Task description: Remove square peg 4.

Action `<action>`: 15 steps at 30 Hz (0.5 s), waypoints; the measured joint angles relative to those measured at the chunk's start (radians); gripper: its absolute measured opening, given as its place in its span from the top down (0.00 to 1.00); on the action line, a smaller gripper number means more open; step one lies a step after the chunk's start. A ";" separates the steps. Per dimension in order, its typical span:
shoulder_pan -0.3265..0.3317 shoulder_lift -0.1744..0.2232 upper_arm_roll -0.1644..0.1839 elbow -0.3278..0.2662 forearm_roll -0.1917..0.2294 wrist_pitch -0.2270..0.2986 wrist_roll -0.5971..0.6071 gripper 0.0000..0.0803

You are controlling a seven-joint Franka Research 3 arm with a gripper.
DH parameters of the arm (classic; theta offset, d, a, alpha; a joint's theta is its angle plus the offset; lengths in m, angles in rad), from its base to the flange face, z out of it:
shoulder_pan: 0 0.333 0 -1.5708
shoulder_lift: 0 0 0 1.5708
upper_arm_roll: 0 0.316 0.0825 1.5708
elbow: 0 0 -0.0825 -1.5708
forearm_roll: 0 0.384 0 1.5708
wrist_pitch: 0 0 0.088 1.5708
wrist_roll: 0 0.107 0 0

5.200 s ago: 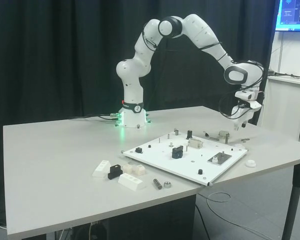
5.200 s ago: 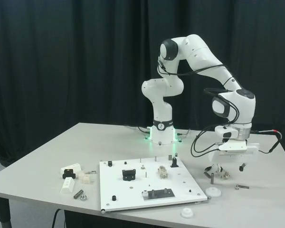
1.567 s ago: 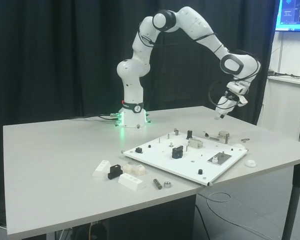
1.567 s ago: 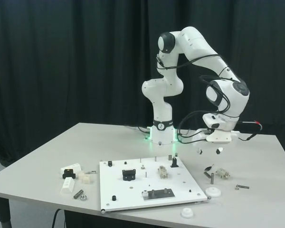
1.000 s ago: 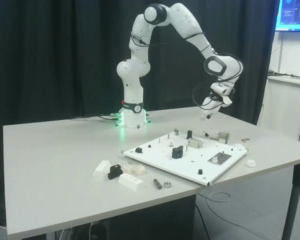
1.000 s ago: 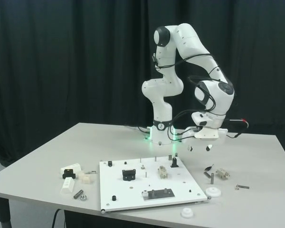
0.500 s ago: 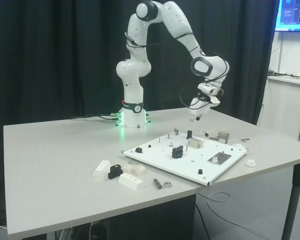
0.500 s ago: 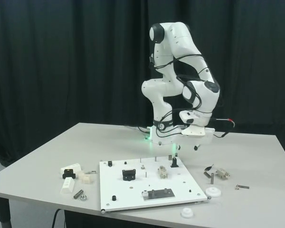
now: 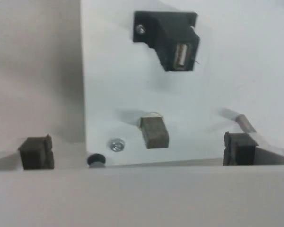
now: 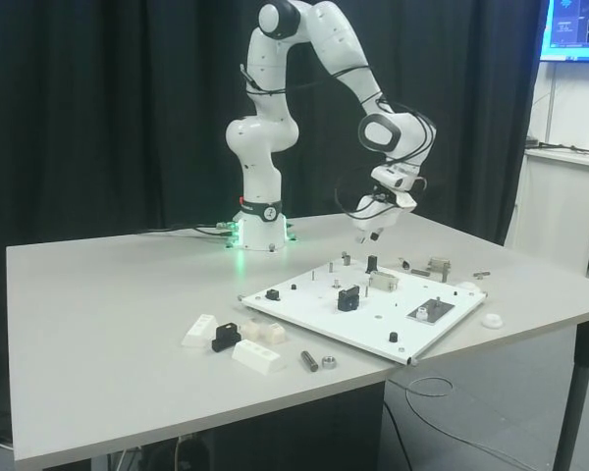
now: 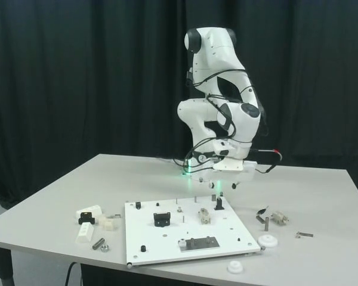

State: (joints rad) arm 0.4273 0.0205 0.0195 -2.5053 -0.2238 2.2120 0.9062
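Note:
Square peg 4 (image 9: 154, 132) is a short grey post standing near the far corner of the white board (image 9: 217, 90), beside a black connector block (image 9: 168, 38). In the first room view the peg (image 10: 346, 259) stands next to that black block (image 10: 372, 263). The second room view shows the peg (image 11: 213, 197) too. My gripper (image 9: 137, 151) hangs open well above the peg, its black fingertips (image 9: 35, 152) far apart with nothing held. From the room views the gripper (image 10: 368, 234) (image 11: 224, 186) hovers over the board's far corner.
The board (image 10: 373, 329) also carries a black mount (image 10: 348, 297) and a grey plate fixture (image 10: 430, 311). Loose white and black blocks (image 10: 231, 339) lie off one side of it. Small metal parts (image 11: 274, 217) and white discs (image 11: 267, 241) lie off the other side.
The arm has swung from above the loose metal parts beside the board over to the board's far corner. The gripper stayed open and holds nothing.

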 joint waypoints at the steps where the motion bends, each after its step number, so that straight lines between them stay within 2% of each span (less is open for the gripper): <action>1: -0.007 0.000 0.000 -0.002 0.000 0.000 -0.004 0.00; 8: -0.049 0.002 0.000 -0.019 0.006 0.000 -0.056 0.00; 15: -0.091 0.013 0.000 -0.027 0.039 0.004 -0.119 0.00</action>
State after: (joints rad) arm 0.3366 0.0340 0.0195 -2.5321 -0.1846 2.2165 0.7872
